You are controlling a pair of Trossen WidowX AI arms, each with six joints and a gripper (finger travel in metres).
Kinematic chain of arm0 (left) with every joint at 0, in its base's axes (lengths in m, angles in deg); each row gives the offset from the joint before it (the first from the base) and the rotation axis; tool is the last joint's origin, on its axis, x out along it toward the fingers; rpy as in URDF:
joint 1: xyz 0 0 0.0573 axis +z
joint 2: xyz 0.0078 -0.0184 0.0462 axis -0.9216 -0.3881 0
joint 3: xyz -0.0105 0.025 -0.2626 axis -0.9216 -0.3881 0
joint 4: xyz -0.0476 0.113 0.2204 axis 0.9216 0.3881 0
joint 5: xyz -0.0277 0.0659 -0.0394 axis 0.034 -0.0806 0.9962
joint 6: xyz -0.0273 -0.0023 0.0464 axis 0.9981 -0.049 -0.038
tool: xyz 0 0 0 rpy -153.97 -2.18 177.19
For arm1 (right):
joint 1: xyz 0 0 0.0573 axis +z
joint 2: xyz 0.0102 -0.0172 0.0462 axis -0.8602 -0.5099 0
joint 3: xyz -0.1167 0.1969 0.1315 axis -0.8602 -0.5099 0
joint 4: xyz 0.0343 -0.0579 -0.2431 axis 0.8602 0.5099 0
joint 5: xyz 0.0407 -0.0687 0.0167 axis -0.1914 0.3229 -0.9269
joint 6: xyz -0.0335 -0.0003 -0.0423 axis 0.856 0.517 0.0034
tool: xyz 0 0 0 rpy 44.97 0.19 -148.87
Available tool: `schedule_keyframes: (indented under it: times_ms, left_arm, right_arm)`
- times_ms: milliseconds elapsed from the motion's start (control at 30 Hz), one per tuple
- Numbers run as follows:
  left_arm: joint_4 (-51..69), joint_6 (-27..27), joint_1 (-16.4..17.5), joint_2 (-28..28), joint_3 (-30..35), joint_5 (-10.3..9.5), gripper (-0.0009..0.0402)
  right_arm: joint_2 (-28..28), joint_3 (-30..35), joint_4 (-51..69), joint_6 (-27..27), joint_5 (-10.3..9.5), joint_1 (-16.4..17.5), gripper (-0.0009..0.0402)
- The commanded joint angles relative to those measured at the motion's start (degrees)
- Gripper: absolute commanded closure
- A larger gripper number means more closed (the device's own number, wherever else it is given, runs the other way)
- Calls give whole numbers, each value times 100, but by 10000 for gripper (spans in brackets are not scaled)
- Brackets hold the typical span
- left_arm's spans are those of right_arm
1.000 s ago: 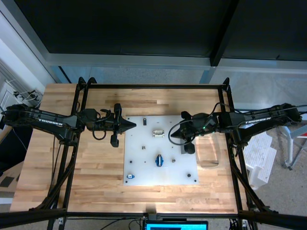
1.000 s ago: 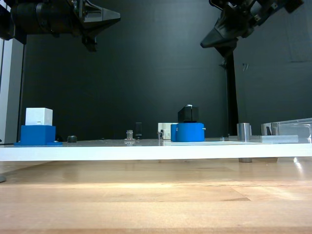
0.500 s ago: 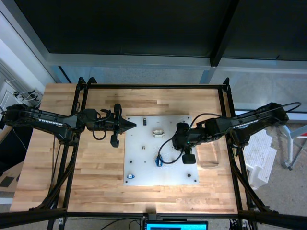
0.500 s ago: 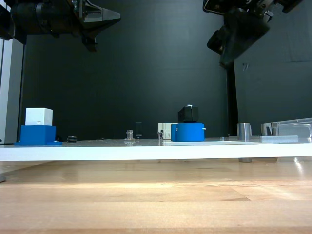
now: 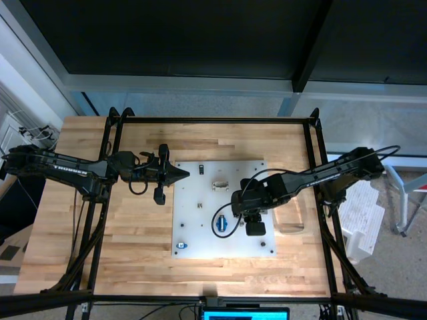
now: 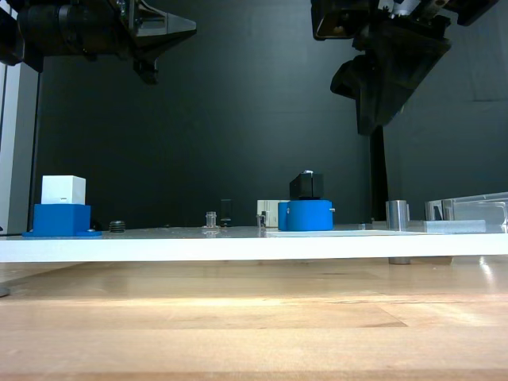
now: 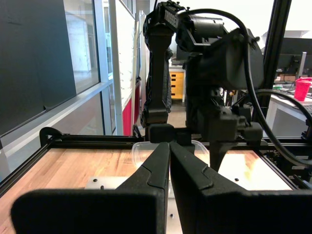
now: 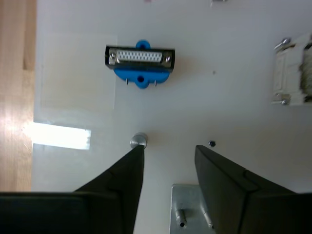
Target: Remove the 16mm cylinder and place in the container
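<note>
On white board (image 8: 234, 39), 16mm cylinder (image 8: 139, 140) stood upright near grey block (image 8: 195, 209), which could crowd finger; judged light, stiff, slick metal, best pinched across round sides; right hand (image 8: 167, 151) hovered above, fingers (image 8: 127, 180) apart, empty, off-centre; container (image 5: 293, 217) lay beside board's right edge; left hand (image 5: 177, 172) pinched closed, empty, parked high at board's left edge.

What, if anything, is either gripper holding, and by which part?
Nothing is held. The right gripper hangs open above the board, where the 16mm cylinder stands free. The left gripper is shut, empty, parked over the board's left edge.
</note>
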Motion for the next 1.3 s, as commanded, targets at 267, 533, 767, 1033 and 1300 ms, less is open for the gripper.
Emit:
schedule_keyframes:
  times_ms: [267, 533, 767, 1033, 1300]
  left_arm:
    - [2, 0, 0, 0, 0, 0, 393]
    - [0, 0, 0, 0, 0, 0, 393]
    - [2, 0, 2, 0, 0, 0, 393]
    - [0, 0, 2, 0, 0, 0, 393]
    - [0, 0, 2, 0, 0, 0, 393]
  right_arm:
    - [-455, 74, 59, -367, -7, 129, 156]
    - [-826, 74, 33, -481, 35, 267, 121]
    - [-1060, 74, -20, -485, 136, 389, 123]
    - [-1255, 61, -155, -492, 136, 415, 123]
    - [-1346, -98, -461, -501, 133, 417, 123]
